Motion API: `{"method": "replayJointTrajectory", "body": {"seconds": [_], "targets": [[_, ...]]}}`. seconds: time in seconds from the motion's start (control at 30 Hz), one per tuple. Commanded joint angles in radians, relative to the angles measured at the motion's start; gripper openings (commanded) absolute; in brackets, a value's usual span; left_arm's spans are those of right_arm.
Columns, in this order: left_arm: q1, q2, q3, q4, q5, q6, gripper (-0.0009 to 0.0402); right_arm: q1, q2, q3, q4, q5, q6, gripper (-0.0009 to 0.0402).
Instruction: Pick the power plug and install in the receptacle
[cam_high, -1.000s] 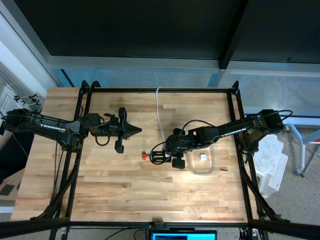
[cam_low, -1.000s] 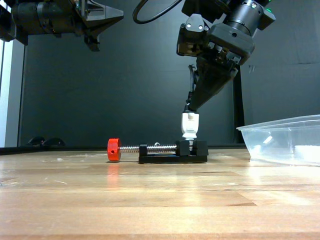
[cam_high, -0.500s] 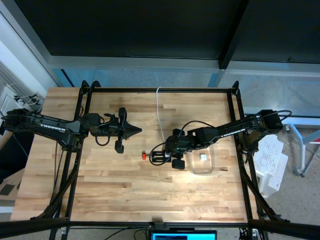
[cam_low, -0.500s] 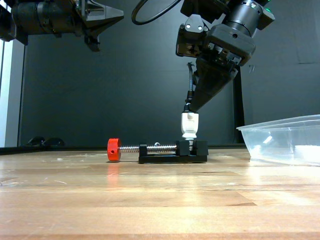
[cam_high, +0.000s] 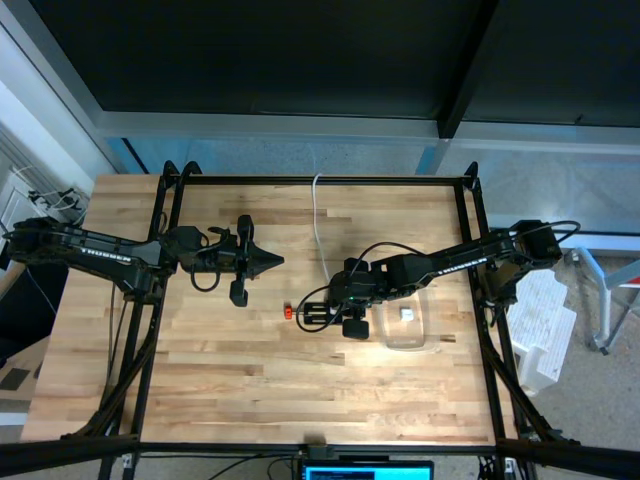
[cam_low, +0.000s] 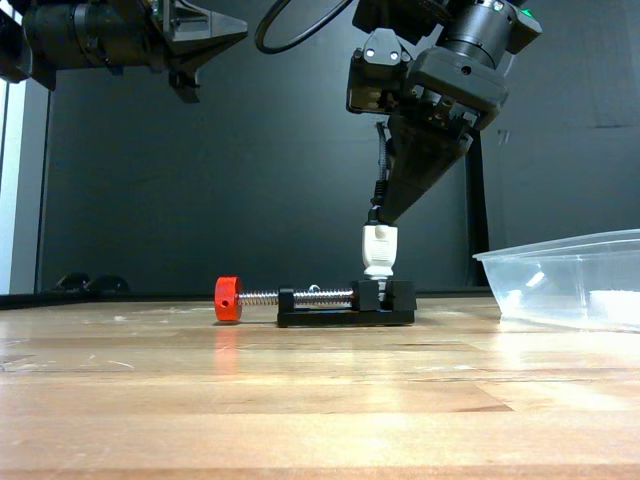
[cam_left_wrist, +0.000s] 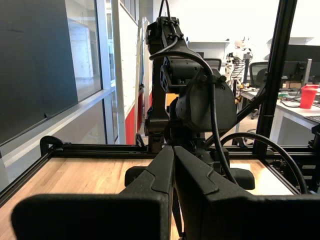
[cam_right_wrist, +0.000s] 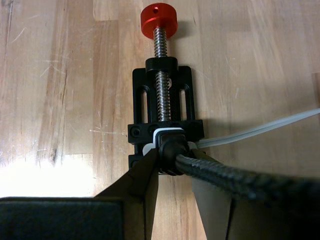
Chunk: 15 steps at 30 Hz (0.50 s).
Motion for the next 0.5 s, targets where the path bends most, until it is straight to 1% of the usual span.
{"method": "replayJointTrajectory", "body": {"seconds": [0.03, 0.2, 0.5], "targets": [[0.0, 0.0, 0.0, 0.0, 0.0, 0.0, 0.0, 0.0, -0.012, 0.003, 0.005, 0.003, -0.002, 0.01], [0.0, 0.0, 0.0, 0.0, 0.0, 0.0, 0.0, 0.0, -0.031, 0.003, 0.002, 0.004, -0.003, 0.0118], [0.0, 0.0, 0.0, 0.0, 0.0, 0.0, 0.0, 0.001, -0.095, 0.003, -0.033, 0.005, -0.002, 0.0167]]}}
